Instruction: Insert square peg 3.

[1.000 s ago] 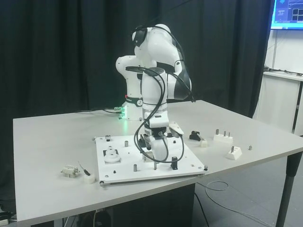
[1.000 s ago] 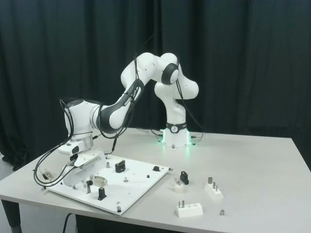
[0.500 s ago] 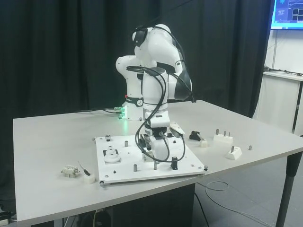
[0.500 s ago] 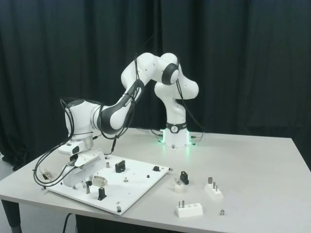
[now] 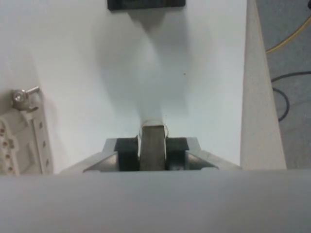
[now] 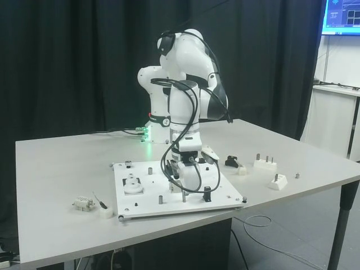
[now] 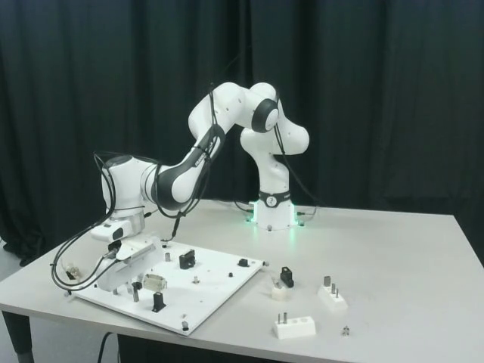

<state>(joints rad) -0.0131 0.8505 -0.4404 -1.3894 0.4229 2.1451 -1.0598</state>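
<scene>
**Peg held upright over the board**

The gripper is clamped on the peg — a grey square bar standing upright between the black fingers, its lower end at a small white ring on the board. From the room, the gripper hangs low over the near part of the board, with a black bracket just beside it. A white connector block lies near the peg. The board rests on the grey tabletop — loose white holders sit well apart from it.
</scene>
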